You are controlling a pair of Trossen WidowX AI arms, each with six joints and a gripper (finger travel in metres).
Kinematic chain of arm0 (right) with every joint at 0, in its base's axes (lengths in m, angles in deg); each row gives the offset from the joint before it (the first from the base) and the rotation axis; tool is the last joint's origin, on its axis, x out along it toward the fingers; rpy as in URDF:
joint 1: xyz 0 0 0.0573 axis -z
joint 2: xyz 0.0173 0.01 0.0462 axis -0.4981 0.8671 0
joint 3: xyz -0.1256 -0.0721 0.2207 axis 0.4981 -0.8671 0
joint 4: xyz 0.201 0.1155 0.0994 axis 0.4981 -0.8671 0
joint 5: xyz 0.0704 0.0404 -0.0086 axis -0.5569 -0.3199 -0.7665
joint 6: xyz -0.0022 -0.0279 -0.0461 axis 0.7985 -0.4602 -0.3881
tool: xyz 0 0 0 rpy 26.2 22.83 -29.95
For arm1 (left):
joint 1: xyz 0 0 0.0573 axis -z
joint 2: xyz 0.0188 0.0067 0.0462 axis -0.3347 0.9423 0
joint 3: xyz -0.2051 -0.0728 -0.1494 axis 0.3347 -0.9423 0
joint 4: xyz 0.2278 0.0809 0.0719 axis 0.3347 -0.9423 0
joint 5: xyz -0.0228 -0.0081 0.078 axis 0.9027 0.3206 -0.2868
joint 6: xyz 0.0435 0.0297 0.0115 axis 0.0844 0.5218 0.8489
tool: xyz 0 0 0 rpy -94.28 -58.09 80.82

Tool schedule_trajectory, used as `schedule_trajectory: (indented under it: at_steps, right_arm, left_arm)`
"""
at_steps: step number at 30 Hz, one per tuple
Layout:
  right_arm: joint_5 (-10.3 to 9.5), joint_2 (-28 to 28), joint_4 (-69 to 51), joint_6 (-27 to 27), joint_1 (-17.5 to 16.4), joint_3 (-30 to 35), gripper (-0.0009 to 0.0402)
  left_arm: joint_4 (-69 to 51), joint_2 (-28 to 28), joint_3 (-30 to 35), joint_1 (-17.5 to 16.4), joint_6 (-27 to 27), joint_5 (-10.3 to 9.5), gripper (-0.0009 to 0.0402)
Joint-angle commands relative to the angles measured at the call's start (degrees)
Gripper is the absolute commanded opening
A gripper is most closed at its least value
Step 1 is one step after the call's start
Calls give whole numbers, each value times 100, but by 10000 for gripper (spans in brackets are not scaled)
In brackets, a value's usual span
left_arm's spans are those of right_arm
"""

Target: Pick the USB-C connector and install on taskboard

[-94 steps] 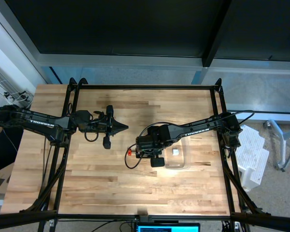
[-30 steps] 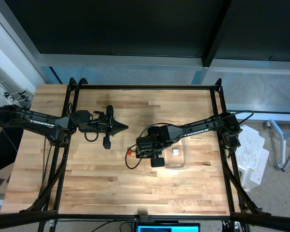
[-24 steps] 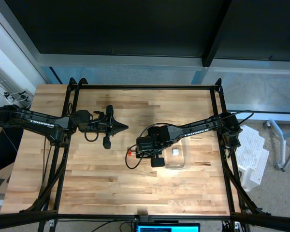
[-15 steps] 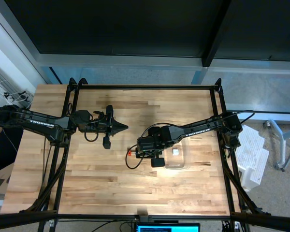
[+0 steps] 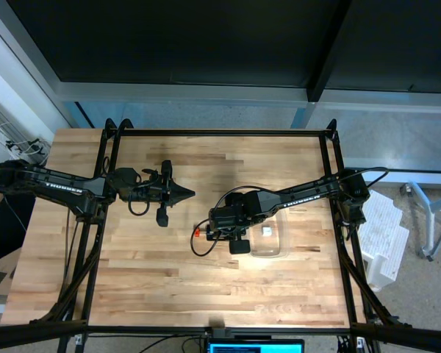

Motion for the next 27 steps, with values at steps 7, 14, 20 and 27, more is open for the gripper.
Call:
schedule_trajectory:
  at_steps: [7,14,20,27]
  right_arm:
    - [11,-59,-26,7,0,24,104]
    - [72,-302,-151,44,-7,24,216]
    - [96,-673,-343,55,-15,24,249]
    - [98,-1008,-474,68,-17,24,243]
  left_arm:
    - [2,0,0,-2,0,2,0]
    - [2,0,0,0,0,2,0]
    - [4,0,0,-2,0,2,0]
    - [17,-4,0,-2,0,2,0]
